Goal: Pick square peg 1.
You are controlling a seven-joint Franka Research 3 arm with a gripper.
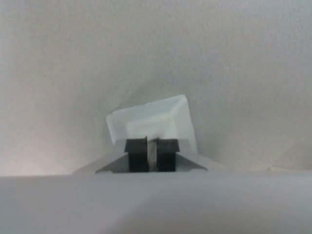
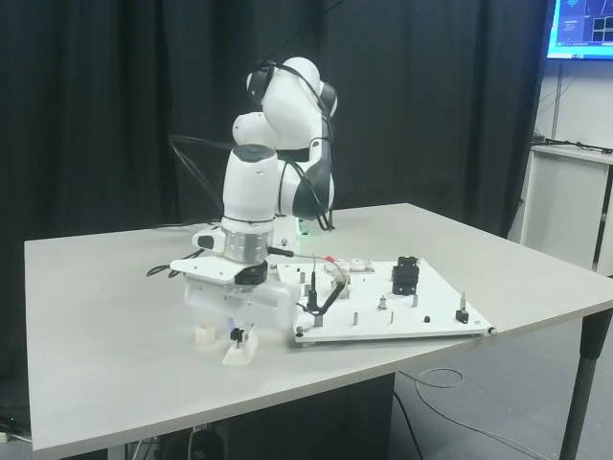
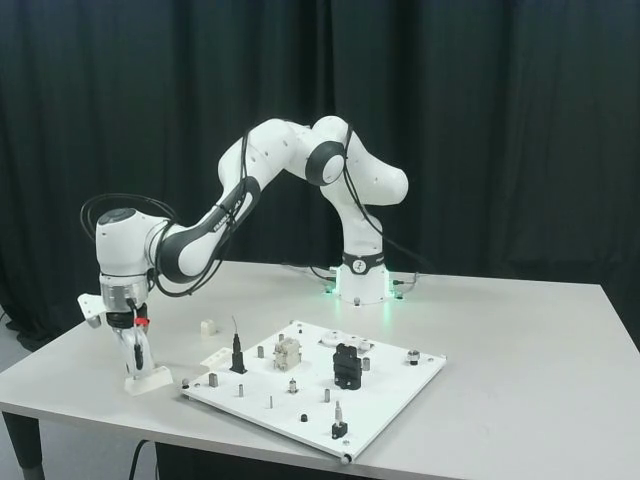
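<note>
We see the claw [image 1: 152, 155] low over the grey counter [image 2: 105, 287], clenched on square peg 1 [image 1: 152, 152] above its white holder [image 3: 146, 379], beside the white board [image 3: 380, 400]. Black curtains [image 3: 500, 120] back the room.

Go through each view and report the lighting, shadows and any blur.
Wrist view: soft, close focus; the tool and white block lack crisp edges, the grey table looks featureless. First room view: even light, faint shadow under the white board. Second room view: evenly lit, black curtain absorbs light, no glare.
</note>
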